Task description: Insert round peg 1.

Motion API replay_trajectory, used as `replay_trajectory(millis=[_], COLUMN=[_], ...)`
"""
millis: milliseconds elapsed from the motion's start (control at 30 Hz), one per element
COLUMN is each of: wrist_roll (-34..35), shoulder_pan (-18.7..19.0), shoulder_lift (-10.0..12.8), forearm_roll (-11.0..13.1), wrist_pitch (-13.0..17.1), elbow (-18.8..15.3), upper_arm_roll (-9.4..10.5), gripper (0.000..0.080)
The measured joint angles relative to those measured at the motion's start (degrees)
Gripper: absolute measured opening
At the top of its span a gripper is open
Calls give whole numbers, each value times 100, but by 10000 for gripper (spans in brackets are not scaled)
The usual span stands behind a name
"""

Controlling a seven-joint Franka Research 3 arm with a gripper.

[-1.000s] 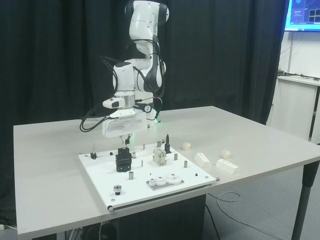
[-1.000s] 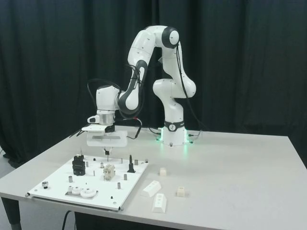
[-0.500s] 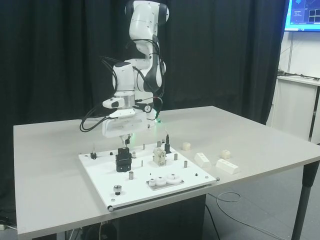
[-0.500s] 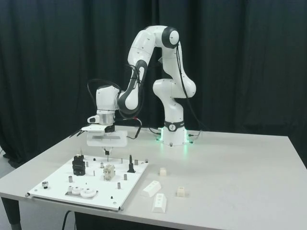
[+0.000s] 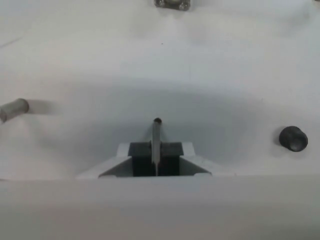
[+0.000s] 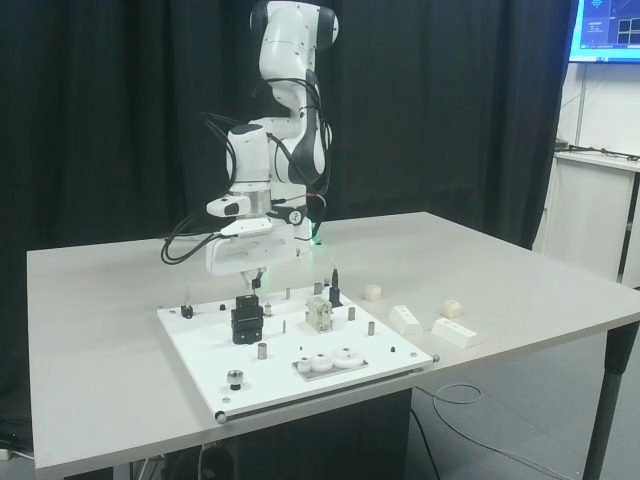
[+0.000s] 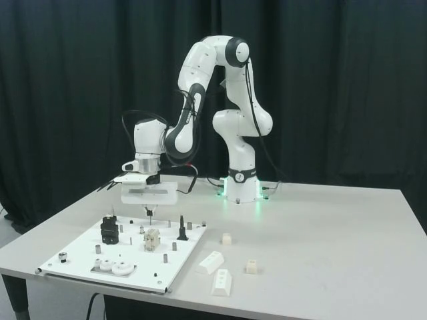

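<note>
Only the wrist view showed the grip itself: the end effector (image 5: 156,159) was clamped on the thin round peg (image 5: 156,142), whose tip pointed down at the white board (image 5: 210,75), close above it. Both room views placed the end effector (image 6: 252,275) over the board's (image 7: 170,263) far part on the grey bench (image 6: 480,265). On the bench beside the board lay four white blocks (image 7: 221,283). Two white gears (image 6: 332,360) sat near the board's front edge.

No legible text or markings.
</note>
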Motion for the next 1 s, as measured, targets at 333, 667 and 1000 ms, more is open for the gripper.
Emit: replay_trajectory(millis=[333,667,1000], wrist_roll=[0,0,0], shoulder_pan=[0,0,41], shoulder_lift=[22,56,45], forearm_roll=[5,47,114], wrist_pitch=[72,115,192], elbow=[-1,-2,0], upper_arm_roll=[14,39,60], gripper=[31,31,31])
